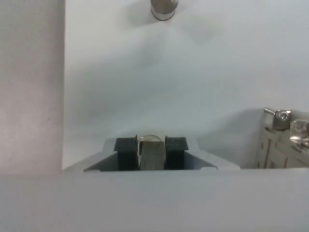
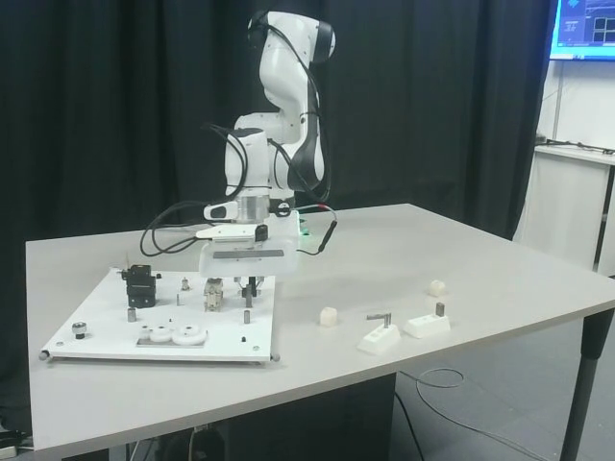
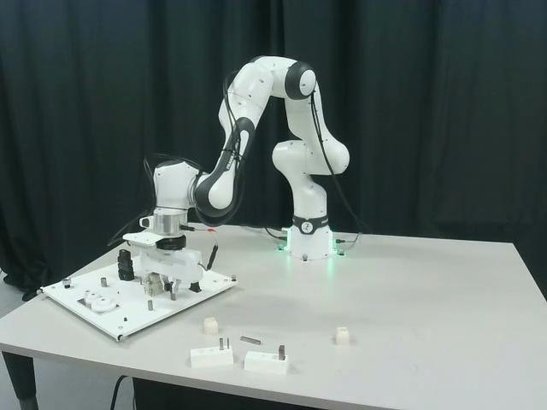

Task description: Insert square peg 3.

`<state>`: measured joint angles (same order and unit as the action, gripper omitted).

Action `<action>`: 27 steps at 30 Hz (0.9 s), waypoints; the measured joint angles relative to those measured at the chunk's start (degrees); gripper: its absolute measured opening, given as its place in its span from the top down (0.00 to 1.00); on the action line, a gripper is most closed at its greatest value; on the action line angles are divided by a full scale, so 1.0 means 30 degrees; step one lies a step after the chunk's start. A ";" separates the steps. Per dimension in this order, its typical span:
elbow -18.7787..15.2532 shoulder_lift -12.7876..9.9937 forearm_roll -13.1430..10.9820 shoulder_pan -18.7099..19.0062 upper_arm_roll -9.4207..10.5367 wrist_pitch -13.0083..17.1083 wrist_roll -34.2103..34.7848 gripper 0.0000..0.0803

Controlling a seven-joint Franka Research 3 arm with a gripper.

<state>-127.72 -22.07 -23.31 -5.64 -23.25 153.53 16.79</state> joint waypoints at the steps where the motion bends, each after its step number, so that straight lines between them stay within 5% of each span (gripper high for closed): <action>1: -0.0002 0.0000 -0.0037 0.0000 0.0000 0.0002 -0.0028 0.86; 27: -0.0038 0.0021 -0.0762 -0.0005 0.0022 -0.0005 -0.0309 0.86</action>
